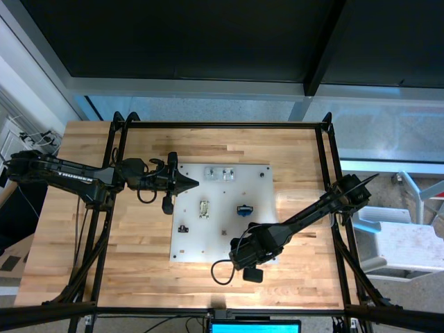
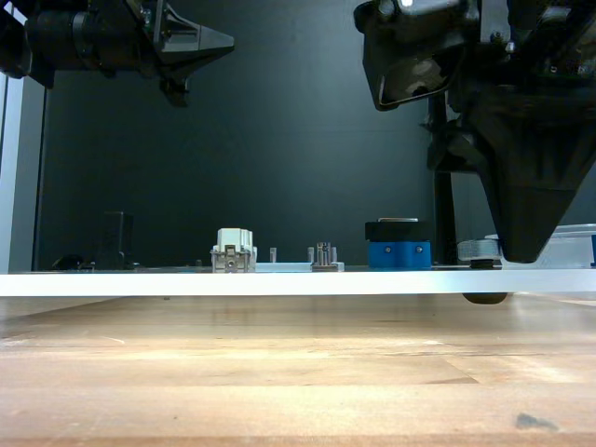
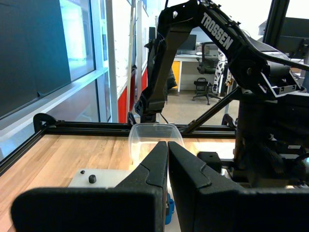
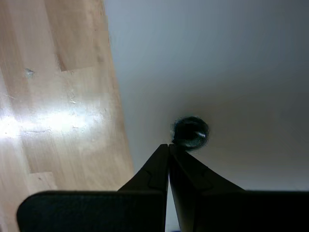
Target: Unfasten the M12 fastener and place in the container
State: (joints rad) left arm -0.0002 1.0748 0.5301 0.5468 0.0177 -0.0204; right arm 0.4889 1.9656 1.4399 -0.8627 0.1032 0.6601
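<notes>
The silver nut (image 2: 478, 248) sits on its stud at the near right edge of the white board (image 1: 208, 232). In the right wrist view the nut (image 4: 189, 132) shows as a dark round blur just past the fingertips. My right gripper (image 2: 517, 253) points straight down beside it, shut (image 4: 169, 146) with nothing between its fingers. In the high view the right arm hides the nut. The clear container (image 3: 154, 137) stands off the board's right side, behind the gripper in the low view (image 2: 573, 244). My left gripper (image 1: 194, 183) hovers shut over the board's far left edge.
On the board stand a blue and black block (image 1: 244, 209), a white connector (image 1: 204, 208) and small silver posts (image 2: 323, 254). A black frame rail (image 1: 222, 125) runs round the wooden table.
</notes>
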